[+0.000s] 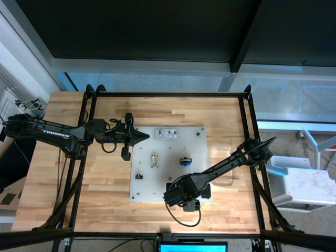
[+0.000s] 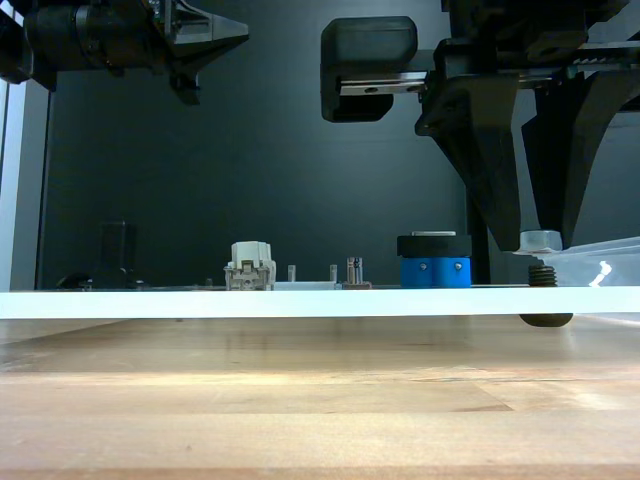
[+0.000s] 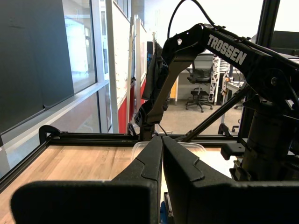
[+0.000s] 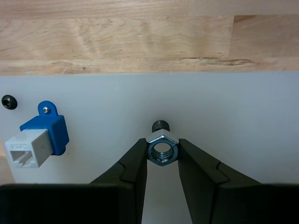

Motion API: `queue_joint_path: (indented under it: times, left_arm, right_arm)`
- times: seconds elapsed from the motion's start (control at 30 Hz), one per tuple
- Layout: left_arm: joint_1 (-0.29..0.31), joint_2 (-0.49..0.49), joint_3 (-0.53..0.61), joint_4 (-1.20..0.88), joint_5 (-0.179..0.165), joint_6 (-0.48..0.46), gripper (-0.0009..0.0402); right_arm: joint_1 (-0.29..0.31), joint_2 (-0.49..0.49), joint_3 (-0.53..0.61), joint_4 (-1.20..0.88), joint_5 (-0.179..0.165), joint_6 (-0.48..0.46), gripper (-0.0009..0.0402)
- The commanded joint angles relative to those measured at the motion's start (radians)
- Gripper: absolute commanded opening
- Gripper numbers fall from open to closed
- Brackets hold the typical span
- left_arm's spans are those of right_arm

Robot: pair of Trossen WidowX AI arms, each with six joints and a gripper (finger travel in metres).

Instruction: Pick the M12 fastener and fasten on the M12 threads

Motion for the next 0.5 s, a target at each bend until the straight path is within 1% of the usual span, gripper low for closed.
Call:
queue_joint_path:
  times: [0.03,0.5]
  left_arm:
    - [0.0,0.0,0.0,0.0,0.0,0.0,0.0]
    - [0.0,0.0,0.0,0.0,0.0,0.0,0.0]
  right_arm:
    - [0.002,0.0,-0.002,0.002,0.0,0.001,0.0025]
    - [0.01,0.0,-0.037,0.038,0.001,0.004,0.0025]
